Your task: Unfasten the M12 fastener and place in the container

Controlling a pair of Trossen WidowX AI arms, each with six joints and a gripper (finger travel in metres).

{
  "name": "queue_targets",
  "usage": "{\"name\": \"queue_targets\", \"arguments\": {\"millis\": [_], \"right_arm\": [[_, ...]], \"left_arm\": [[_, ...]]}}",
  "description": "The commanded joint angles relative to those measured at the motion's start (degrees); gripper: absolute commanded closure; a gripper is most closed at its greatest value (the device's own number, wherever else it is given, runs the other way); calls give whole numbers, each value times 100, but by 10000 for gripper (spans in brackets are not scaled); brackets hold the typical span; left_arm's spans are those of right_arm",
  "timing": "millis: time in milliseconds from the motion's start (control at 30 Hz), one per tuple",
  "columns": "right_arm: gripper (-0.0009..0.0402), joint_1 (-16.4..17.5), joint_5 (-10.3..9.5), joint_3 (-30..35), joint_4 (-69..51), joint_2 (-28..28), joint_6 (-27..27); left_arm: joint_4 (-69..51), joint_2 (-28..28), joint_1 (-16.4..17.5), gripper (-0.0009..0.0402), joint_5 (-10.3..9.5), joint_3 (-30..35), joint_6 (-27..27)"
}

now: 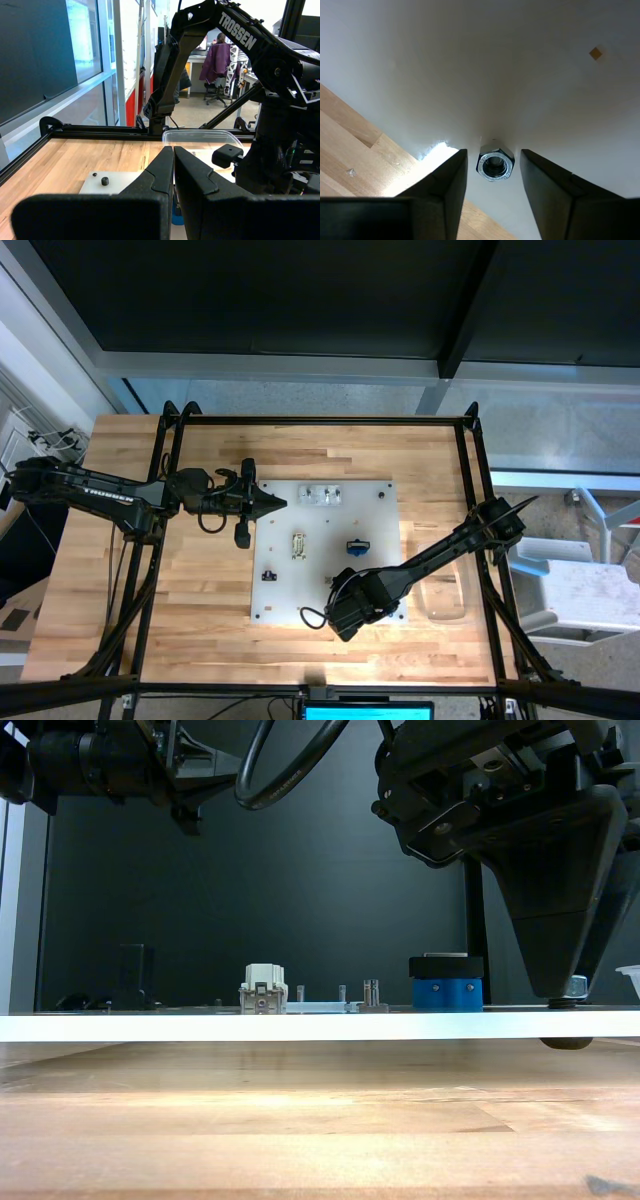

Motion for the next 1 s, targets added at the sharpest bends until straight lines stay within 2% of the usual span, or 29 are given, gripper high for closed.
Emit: {"name": "queue_targets", "arguments": {"millis": [33,333,400,467,600,867,1000], "right_arm": [[285,-2,-4,0,-2,-7,-70],[356,-2,-7,0,2,-7,-205],[367,-2,-7,0,4,-7,-374],[376,-2,-9,0,4,-7,-780],[390,-2,-20,0,2,-7,-2006],[391,-2,-7,0,2,-7,-5512],[392,-2,-7,0,9,-7,-7044]], "left_arm": [[2,2,0,393,2,0,2],[2,2,0,393,2,0,2],[2,2,2,393,2,0,2],[2,2,0,393,2,0,2],[2,2,0,393,2,0,2],[2,2,0,393,2,0,2],[2,2,0,393,2,0,2]]}}
